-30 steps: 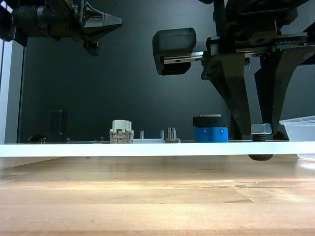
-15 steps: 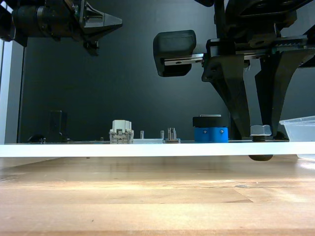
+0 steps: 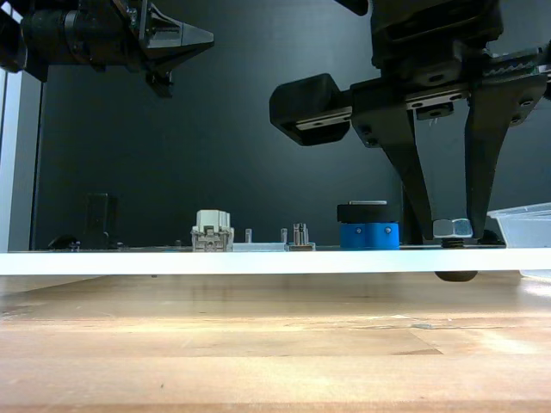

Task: Pick the M12 fastener and fasten on the M12 threads

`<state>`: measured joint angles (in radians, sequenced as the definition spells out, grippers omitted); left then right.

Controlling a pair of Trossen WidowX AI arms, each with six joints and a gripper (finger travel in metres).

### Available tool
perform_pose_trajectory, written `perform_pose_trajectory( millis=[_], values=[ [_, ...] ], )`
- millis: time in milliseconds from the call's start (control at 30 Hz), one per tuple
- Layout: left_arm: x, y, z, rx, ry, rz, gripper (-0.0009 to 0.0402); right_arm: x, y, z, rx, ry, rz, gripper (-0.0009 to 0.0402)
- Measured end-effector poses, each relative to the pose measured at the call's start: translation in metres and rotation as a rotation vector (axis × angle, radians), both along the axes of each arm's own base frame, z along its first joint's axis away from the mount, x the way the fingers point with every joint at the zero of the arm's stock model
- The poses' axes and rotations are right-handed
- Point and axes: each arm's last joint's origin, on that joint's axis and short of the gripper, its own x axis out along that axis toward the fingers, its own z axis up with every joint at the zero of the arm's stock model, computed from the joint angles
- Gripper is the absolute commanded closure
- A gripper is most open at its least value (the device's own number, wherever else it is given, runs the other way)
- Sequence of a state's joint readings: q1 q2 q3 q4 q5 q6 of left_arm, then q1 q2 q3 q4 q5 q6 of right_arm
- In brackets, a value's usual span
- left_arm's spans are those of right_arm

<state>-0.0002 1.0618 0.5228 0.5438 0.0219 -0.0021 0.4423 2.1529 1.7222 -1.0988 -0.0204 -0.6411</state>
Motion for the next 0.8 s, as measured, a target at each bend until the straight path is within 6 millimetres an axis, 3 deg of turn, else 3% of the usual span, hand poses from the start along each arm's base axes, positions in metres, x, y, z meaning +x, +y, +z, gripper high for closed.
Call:
perform_pose_trajectory(
  millis=[567,800],
  values=[
    [0.0000,0.0000,-0.0001,0.000,0.000,0.000,0.0393,0.0000,0.0002,-0.0001,0.024,0.027,-0.783,0.0364],
    [0.0001,0.0000,-0.0001,0.000,0.000,0.000,0.0393,0.0001,0.0001,-0.0002,0.036,0.043,-1.197,0.0364]
  ],
)
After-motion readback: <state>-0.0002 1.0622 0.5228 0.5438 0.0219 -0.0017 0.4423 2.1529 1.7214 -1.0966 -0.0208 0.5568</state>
